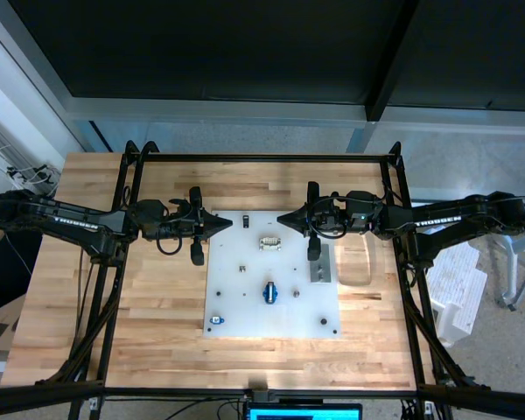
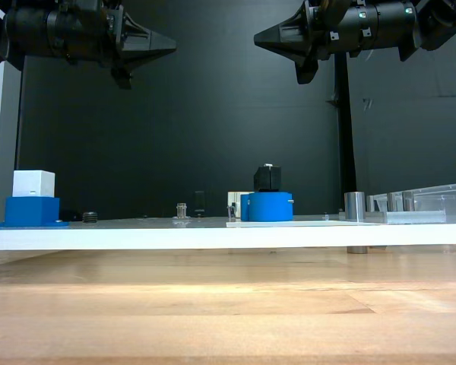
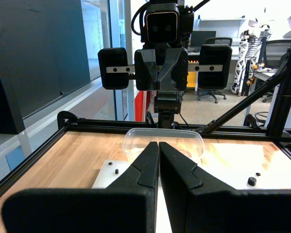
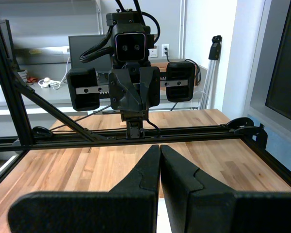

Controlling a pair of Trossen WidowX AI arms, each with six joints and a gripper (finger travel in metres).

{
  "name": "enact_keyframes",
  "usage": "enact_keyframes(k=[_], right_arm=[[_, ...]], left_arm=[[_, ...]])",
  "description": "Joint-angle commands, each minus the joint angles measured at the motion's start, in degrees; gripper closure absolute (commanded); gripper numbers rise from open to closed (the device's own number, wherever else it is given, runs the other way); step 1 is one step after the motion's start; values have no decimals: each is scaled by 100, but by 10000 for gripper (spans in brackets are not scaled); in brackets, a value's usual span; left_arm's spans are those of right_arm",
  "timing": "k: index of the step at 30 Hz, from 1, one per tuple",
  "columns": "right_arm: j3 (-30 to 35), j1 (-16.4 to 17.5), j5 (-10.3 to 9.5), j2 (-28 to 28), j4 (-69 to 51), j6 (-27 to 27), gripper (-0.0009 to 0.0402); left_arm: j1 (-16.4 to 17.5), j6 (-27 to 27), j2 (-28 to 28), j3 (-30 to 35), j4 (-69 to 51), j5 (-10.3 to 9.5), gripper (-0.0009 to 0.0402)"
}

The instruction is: Remove the 16mm cylinder and place in the container

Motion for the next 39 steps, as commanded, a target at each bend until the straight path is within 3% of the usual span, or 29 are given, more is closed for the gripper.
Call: enact_keyframes(k=[1,25,33,39], right_arm=[[0,0,2,2,0,0,393],[0,13,-35,-4,-76,114,393],[70,109,-46,-4,-743,192,393],[627,282,-44,4,-1965,138,393]], left_arm=[[-2,0,2,0,0,4,393],[-2,0,2,0,0,2,393],[0,0,2,0,0,2,393],[-2,0,2,0,0,2,393]])
